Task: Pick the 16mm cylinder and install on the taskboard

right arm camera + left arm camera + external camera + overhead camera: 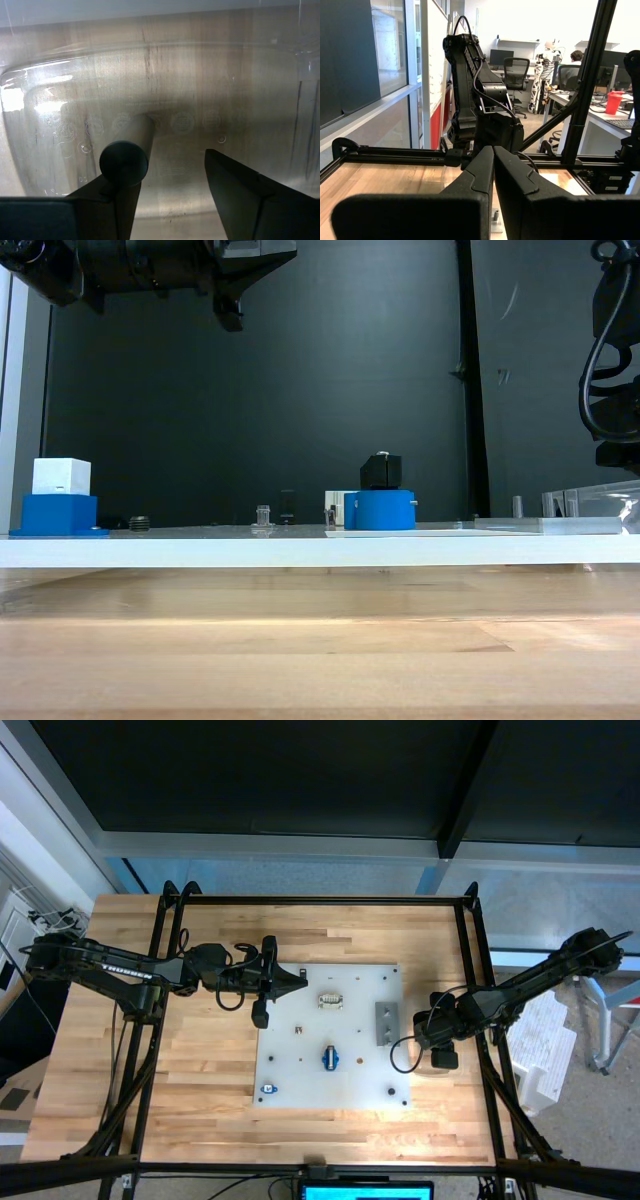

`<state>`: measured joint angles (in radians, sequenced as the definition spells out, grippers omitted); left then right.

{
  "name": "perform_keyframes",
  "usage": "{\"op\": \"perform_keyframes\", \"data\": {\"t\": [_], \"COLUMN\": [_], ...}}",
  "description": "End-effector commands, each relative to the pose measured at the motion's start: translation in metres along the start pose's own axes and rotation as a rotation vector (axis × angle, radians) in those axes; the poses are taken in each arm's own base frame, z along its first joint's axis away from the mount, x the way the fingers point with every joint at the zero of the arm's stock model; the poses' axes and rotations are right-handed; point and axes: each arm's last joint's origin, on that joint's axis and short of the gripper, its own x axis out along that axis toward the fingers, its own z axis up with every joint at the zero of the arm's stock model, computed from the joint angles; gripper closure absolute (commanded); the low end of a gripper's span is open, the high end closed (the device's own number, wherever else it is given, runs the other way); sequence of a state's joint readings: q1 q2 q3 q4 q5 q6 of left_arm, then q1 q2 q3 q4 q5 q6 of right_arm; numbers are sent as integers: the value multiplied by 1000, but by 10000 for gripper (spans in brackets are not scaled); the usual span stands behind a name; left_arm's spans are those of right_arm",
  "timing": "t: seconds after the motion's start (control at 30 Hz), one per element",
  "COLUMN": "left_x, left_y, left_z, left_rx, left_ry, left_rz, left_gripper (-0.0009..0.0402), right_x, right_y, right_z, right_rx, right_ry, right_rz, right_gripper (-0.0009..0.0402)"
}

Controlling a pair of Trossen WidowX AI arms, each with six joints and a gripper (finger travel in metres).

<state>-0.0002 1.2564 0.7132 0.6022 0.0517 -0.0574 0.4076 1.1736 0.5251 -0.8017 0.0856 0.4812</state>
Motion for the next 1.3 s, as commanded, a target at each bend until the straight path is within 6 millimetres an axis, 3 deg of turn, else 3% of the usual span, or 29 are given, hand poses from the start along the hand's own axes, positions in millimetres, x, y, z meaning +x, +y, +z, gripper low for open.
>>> {"op": "perform_keyframes", "data": {"t": [0.03,0.83,1.3], "left_x": [0,0,0], "left_y": [0,0,0], "left_z": [0,0,0], "left_rx": [0,0,0], "left_ry": [0,0,0], "left_rz": [0,0,0], "left_gripper": [393,393,393], "right_x": [0,0,0], "right_y": [0,0,0], "right_z": [0,0,0], "right_rx": [1,5,9], "right_ry": [1,1,1], "right_rz": [0,0,0], "right_gripper": [250,392,389]}}
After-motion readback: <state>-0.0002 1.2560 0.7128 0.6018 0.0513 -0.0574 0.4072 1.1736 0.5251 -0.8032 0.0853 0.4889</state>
